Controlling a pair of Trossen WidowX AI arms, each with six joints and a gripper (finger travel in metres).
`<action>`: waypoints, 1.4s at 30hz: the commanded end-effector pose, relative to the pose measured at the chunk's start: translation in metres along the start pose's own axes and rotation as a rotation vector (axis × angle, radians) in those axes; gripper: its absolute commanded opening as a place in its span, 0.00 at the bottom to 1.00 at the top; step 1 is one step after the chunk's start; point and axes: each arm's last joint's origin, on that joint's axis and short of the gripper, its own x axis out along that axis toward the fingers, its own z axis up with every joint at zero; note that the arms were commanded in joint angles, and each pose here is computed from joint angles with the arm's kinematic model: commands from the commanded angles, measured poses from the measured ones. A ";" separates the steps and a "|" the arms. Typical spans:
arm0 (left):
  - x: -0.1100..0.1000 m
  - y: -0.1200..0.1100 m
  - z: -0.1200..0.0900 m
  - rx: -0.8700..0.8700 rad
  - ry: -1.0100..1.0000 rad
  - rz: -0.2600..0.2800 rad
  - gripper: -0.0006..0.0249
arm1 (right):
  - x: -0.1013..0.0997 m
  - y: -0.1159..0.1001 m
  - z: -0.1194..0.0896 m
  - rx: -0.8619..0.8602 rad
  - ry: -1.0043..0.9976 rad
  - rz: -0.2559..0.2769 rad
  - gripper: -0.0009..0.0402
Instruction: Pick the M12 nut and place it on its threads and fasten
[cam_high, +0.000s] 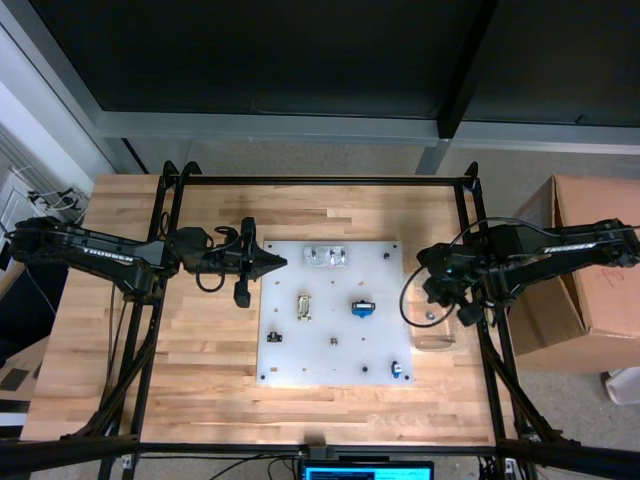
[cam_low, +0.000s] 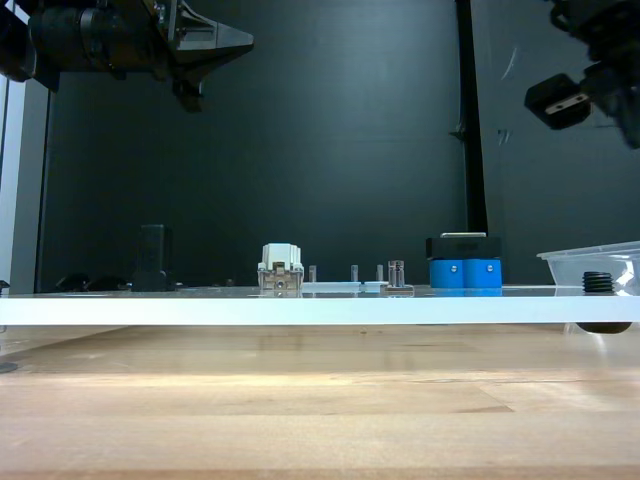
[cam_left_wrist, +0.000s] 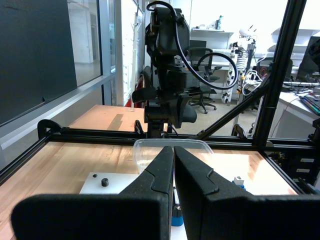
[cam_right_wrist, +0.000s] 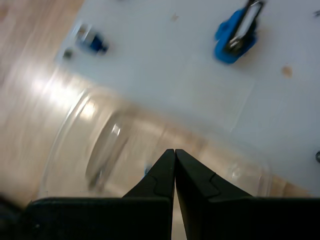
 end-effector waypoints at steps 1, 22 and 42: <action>0.000 0.000 0.000 0.000 0.000 0.000 0.02 | 0.000 0.002 -0.005 -0.117 0.093 0.037 0.02; 0.000 0.000 0.000 0.000 0.000 0.000 0.02 | 0.022 0.011 0.001 -0.403 0.313 0.047 0.21; 0.000 0.000 0.000 0.000 0.000 0.000 0.02 | 0.096 0.017 -0.015 -0.448 0.348 0.049 0.55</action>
